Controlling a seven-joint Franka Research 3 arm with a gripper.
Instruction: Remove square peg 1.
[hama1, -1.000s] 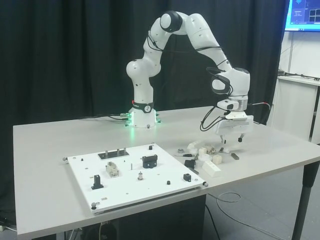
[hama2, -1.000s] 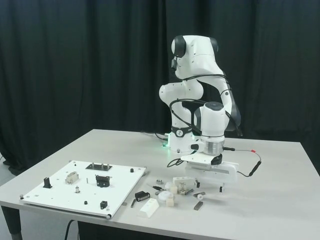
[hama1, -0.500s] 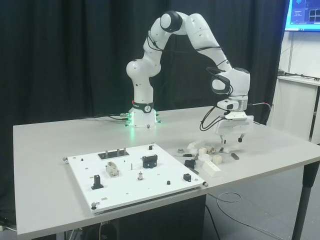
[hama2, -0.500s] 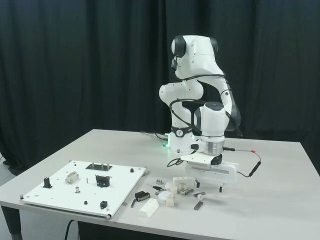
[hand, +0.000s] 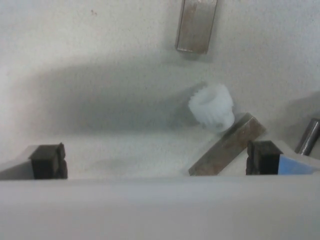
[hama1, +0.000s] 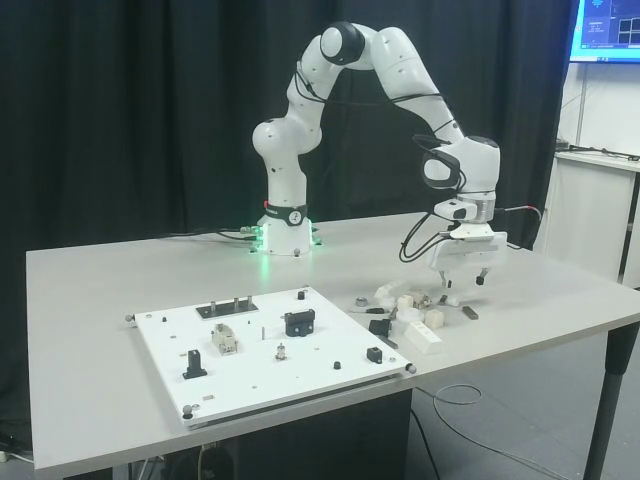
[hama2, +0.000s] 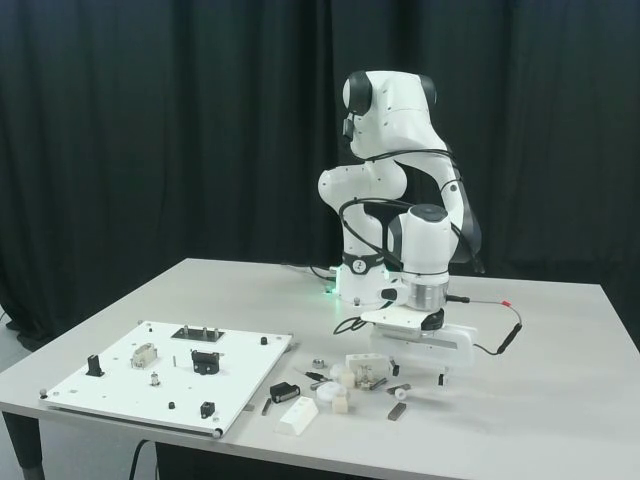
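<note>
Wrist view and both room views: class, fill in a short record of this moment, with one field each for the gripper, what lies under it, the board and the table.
gripper: open, fingers spread wide, low over the table beside the loose parts
under the gripper: white gear touching a metal bar; a second metal bar lies apart from them
board: white board near the table's front edge, with small fixtures on it, away from the gripper
table: grey table; loose parts lie between the board and the gripper
</note>
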